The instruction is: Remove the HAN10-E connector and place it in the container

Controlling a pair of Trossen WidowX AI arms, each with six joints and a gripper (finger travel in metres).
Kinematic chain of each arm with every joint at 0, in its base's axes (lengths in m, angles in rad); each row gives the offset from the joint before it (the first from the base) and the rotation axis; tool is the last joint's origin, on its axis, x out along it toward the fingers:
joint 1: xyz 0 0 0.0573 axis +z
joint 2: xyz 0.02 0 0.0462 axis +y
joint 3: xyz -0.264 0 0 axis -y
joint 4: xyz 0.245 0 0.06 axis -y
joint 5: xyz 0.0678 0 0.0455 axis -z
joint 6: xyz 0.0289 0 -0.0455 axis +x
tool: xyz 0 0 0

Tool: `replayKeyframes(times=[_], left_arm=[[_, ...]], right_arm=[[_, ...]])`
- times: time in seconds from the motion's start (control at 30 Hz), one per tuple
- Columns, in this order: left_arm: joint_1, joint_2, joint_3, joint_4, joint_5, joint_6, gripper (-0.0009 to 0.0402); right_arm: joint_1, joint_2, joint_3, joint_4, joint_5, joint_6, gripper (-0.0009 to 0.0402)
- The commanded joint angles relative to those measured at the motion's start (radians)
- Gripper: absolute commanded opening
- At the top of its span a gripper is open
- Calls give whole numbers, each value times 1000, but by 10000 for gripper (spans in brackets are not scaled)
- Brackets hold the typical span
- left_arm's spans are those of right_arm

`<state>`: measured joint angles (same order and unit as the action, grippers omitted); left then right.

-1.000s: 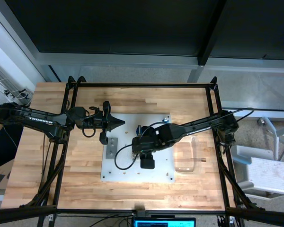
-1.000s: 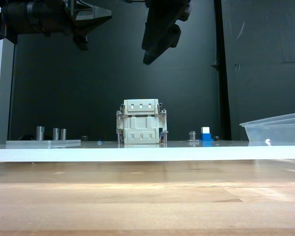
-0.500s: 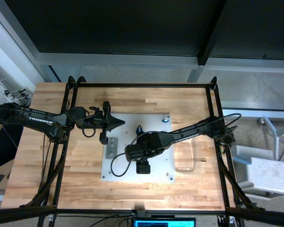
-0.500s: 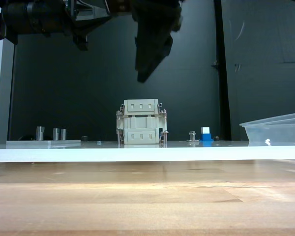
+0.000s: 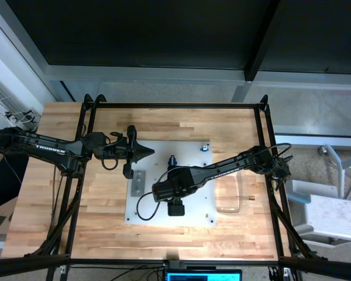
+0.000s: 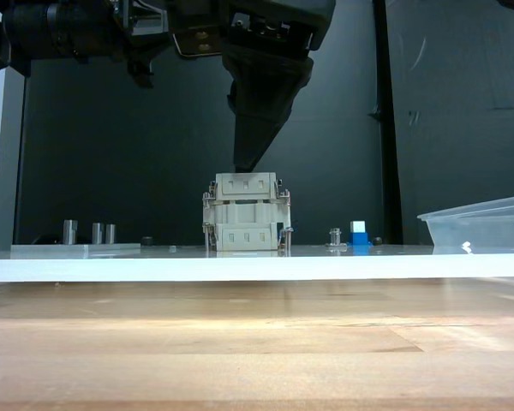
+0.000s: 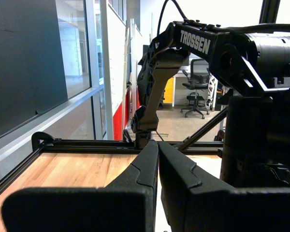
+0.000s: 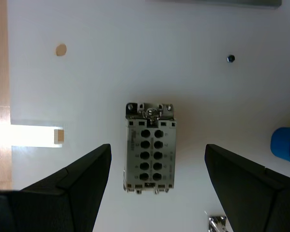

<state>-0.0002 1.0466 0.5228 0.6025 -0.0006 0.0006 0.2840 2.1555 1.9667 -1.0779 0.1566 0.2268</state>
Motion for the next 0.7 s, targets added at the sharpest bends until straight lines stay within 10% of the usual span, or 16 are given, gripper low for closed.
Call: replayKeyframes(times=[0.03,0.7], left_arm=[[0,0,0,0,0,0,0],[0,0,0,0,0,0,0]], right_arm=[[-3,1,-21,11,-1,0,272],[-6,1,-79,80,-26,2,253]])
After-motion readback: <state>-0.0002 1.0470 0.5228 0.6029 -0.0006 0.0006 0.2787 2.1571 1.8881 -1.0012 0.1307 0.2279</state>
